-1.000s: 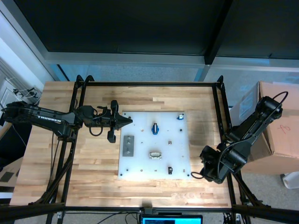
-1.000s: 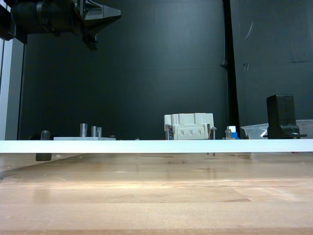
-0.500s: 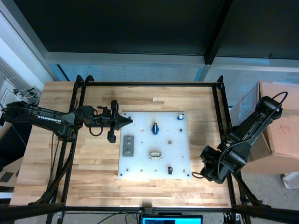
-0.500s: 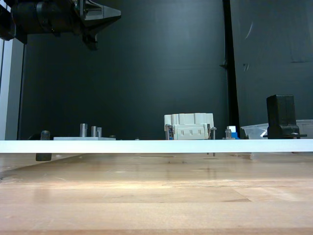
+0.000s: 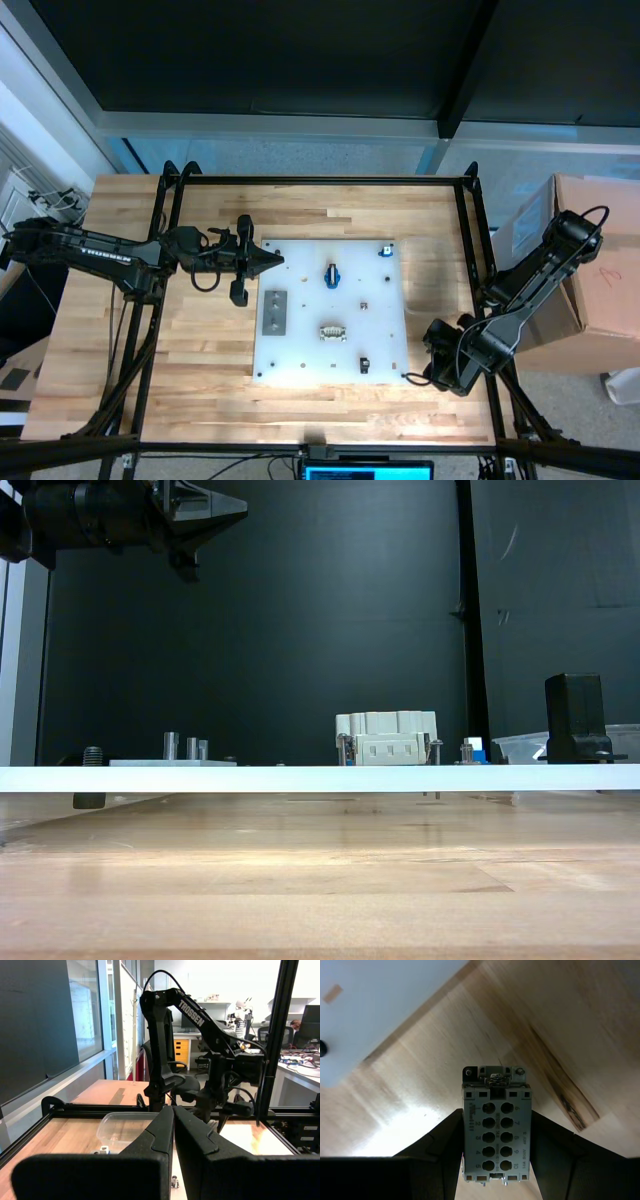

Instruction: Remove the HAN10E connector from the taskboard and place in the container

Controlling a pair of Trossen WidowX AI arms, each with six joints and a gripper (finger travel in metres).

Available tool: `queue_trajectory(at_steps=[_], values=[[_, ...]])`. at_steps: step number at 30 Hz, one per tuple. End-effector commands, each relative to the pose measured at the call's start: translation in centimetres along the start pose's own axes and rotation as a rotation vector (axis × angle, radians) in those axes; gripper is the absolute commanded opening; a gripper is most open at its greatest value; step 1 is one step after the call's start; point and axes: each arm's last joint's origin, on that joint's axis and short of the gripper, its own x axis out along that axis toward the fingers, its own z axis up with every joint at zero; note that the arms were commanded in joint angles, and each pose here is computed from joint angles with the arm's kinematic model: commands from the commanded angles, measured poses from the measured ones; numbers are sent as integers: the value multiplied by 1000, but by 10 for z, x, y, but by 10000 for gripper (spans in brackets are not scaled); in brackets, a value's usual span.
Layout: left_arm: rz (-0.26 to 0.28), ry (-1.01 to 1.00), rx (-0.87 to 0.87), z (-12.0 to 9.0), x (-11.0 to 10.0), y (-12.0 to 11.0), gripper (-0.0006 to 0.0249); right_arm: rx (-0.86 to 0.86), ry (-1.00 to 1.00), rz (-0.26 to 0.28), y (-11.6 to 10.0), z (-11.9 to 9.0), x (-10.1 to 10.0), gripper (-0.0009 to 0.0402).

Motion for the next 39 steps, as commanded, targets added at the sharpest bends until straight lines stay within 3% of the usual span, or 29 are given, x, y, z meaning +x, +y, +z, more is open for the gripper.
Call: queue_trajectory(at_steps=[1,6,24,31,39], values=[[0,0,0,0,0,0,0,-2,0,-2,0,-1,6,19],[0,0,0,0,0,0,0,-5,0,-7,0,-2,7,55],[0,0,0,0,0,0,0,-8,5,3,1,-3,7,259],[0,0,0,0,0,0,0,-14,5,-11,4,-1,-7,287],[0,0,0,0,0,0,0,-17,14,21,11,6,-48,287]])
